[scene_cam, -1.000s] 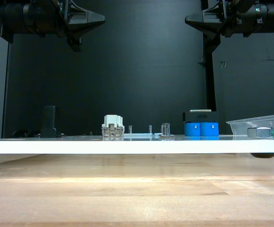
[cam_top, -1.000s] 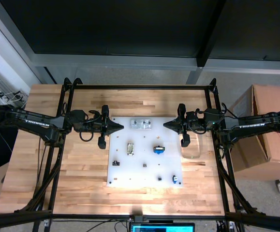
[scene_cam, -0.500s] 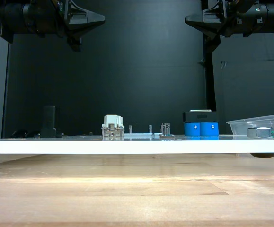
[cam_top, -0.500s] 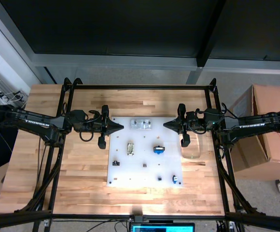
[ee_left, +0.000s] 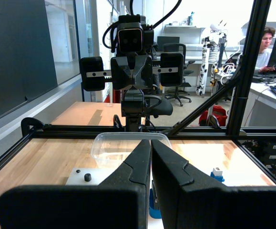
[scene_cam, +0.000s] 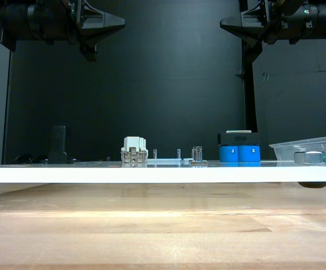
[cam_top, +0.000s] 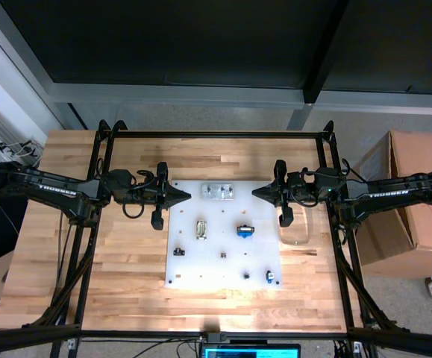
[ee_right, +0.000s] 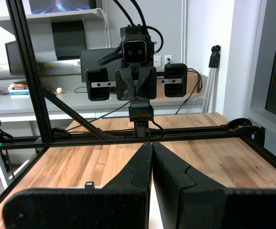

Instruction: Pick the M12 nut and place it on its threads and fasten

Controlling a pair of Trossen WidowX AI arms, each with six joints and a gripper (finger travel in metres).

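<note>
Nut: the small silver M12 nut (cam_top: 270, 277) sits on its stud at the white board's (cam_top: 201, 268) near right edge, held by neither arm.
Right gripper (cam_top: 254, 193): fingers pressed together, empty, high over the board's far right edge.
Left gripper (cam_top: 188, 196): likewise closed and empty, high over the far left edge.
Bearing: the nut lies below the right gripper and toward the near edge. The right arm is the nearer, and the stud's axis is upright.

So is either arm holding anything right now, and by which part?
Nothing is held. The left gripper and right gripper both hang shut and empty above the board; the silver nut sits down at board level.
</note>
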